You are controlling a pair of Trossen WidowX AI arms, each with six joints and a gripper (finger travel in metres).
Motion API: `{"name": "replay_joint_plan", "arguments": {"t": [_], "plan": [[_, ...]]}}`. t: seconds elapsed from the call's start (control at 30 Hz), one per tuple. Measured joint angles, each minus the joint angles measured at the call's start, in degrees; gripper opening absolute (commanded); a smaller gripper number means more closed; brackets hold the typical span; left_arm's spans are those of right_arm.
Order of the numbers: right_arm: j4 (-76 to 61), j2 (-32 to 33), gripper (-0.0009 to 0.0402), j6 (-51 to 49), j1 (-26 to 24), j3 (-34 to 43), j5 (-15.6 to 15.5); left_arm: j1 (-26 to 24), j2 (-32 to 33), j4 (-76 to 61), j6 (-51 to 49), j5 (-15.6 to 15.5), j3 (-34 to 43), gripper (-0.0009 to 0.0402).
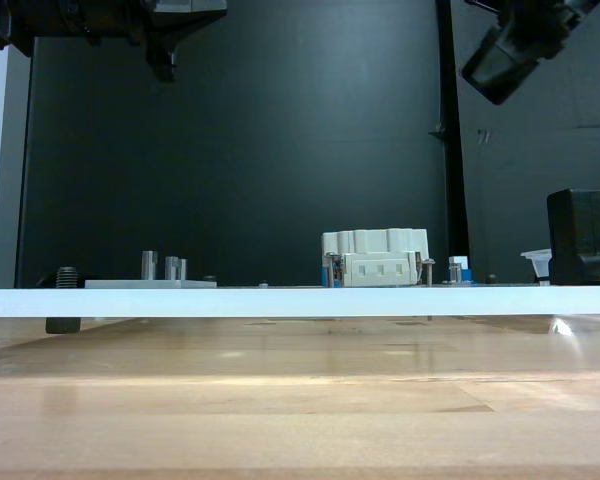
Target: Pick the 16mm bar and install on taskboard
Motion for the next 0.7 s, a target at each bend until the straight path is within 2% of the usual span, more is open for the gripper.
{"name": "replay_joint_plan", "arguments": {"t": [0.7], "plan": [[-26.0, 1.3, 0.0, 0.8, 4.5, 1.3, 0.2, 0.0, 0.0, 0.0, 0.0, 0.0, 0.0, 0.0]]}}
